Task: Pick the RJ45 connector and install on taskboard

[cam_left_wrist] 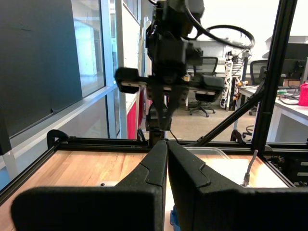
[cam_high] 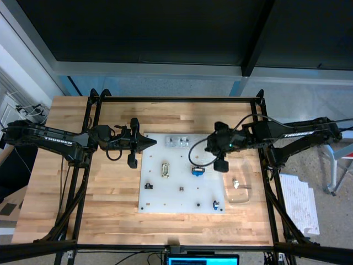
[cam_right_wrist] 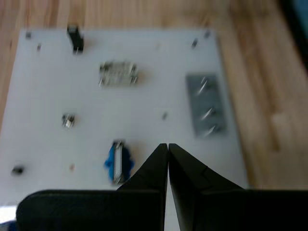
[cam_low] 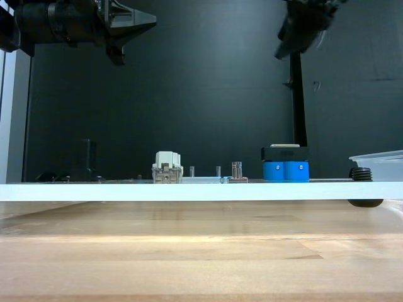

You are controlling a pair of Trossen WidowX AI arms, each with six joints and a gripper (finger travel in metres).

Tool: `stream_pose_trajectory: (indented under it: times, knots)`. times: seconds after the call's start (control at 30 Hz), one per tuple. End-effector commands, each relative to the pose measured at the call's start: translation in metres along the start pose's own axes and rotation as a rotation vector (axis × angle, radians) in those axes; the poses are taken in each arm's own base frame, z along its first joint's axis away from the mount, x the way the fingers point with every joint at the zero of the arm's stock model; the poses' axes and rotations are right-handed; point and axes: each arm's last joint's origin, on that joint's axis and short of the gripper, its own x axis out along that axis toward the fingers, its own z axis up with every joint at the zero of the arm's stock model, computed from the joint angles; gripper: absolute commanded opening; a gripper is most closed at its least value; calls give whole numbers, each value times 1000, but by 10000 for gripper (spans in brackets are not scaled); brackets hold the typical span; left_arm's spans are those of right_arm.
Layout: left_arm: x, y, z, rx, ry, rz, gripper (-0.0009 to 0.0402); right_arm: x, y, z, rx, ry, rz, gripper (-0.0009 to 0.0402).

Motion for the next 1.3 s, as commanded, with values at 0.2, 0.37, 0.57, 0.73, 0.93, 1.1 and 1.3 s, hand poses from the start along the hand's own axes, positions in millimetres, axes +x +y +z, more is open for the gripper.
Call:
stream_pose_trajectory:
  times: [0.2, 0.37, 0.57, 0.73, 0.93, 1.1, 1.3]
  knots:
    - [0, 0, 0, 0, 0, 0, 0, 1, -26, 14, 23, -170, 73, 0]
    - [0, 0, 0, 0, 0, 0, 0, 7, -35, 15, 47, -304, 66, 0]
    - [0, 0, 0, 0, 0, 0, 0, 15, -41, 8, 64, -446, 68, 0]
    - [0, 0, 0, 0, 0, 0, 0, 21, -41, 6, 92, -585, 64, 0]
    - [0, 0, 0, 0, 0, 0, 0, 29, -34, -2, 92, -684, 90, 0]
    - [0, 0, 0, 0, 0, 0, 0, 33, -33, -9, 108, -748, 92, 0]
    - [0, 0, 0, 0, 0, 0, 0, 38, -31, -18, 118, -830, 97, 0]
